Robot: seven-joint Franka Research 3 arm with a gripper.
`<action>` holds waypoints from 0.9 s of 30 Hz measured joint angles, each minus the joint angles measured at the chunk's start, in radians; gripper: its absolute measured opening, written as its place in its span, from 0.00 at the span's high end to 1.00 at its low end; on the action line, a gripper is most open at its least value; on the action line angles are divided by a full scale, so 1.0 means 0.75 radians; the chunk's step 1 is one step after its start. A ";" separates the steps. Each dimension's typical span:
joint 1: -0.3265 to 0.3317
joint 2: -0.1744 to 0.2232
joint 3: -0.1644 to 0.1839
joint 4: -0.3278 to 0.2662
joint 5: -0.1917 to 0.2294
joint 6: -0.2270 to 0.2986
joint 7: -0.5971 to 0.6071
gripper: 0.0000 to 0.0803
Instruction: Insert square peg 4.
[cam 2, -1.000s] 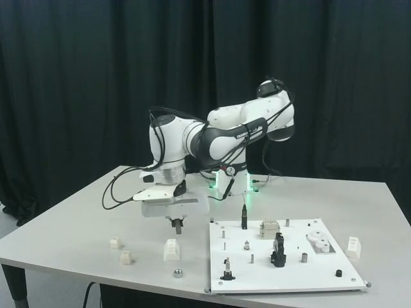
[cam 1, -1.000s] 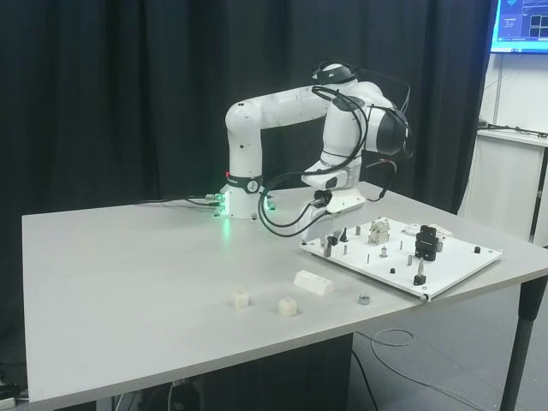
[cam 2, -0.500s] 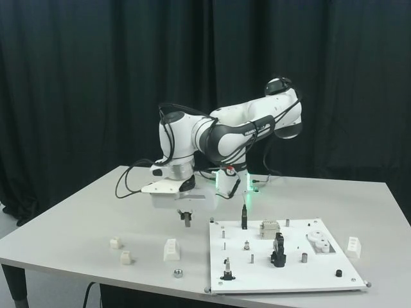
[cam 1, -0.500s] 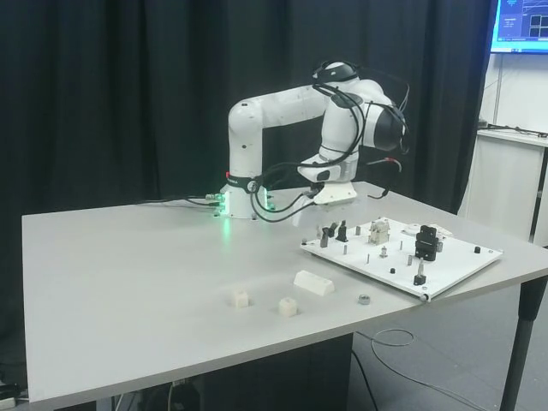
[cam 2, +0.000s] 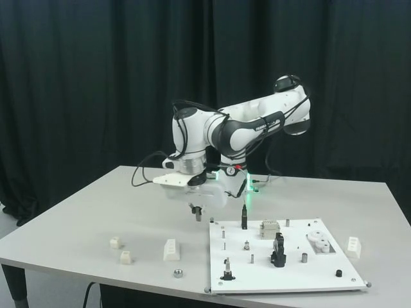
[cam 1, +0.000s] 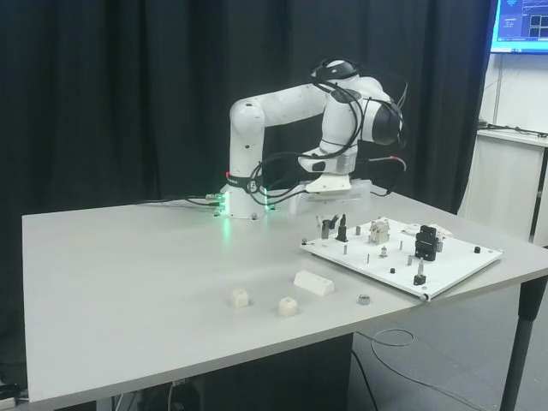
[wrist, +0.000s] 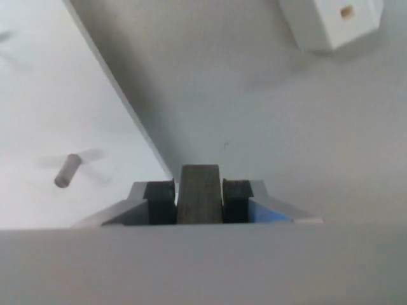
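The claw (wrist: 199, 202) is pinching the square peg (wrist: 198, 190) above the white board's (wrist: 57, 82) edge, not in yet.

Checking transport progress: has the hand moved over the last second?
Yes. In the second room view the hand, shut on the square peg, has risen and travelled from above the loose white blocks toward the white board.

The arm (cam 2: 247, 128) is white with rounded links and black bands at its joints. Black cables (cam 1: 282, 175) loop along it. Its base (cam 1: 231, 202) glows green.
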 joint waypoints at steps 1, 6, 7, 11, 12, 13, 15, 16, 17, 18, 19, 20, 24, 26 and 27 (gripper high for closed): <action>0.013 -0.002 -0.003 -0.011 0.000 0.008 0.028 0.81; 0.068 -0.009 -0.011 -0.061 0.001 0.046 0.148 0.81; 0.079 -0.010 -0.012 -0.070 0.001 0.053 0.175 0.81; 0.117 -0.013 -0.018 -0.107 0.001 0.082 0.320 0.81; 0.126 -0.014 -0.020 -0.117 0.002 0.089 0.362 0.81; 0.135 -0.016 -0.022 -0.126 0.002 0.094 0.398 0.81; 0.154 -0.020 -0.026 -0.145 0.003 0.103 0.455 0.81; 0.163 -0.022 -0.028 -0.154 0.004 0.108 0.476 0.81; 0.172 -0.024 -0.030 -0.164 0.007 0.111 0.498 0.81; 0.181 -0.026 -0.033 -0.175 0.012 0.114 0.523 0.81; 0.191 -0.027 -0.036 -0.187 0.018 0.116 0.554 0.81; 0.200 -0.028 -0.040 -0.198 0.024 0.117 0.584 0.81; 0.238 -0.028 -0.056 -0.245 0.051 0.123 0.705 0.81; 0.261 -0.029 -0.062 -0.271 0.064 0.129 0.767 0.81; 0.273 -0.030 -0.064 -0.285 0.069 0.134 0.799 0.81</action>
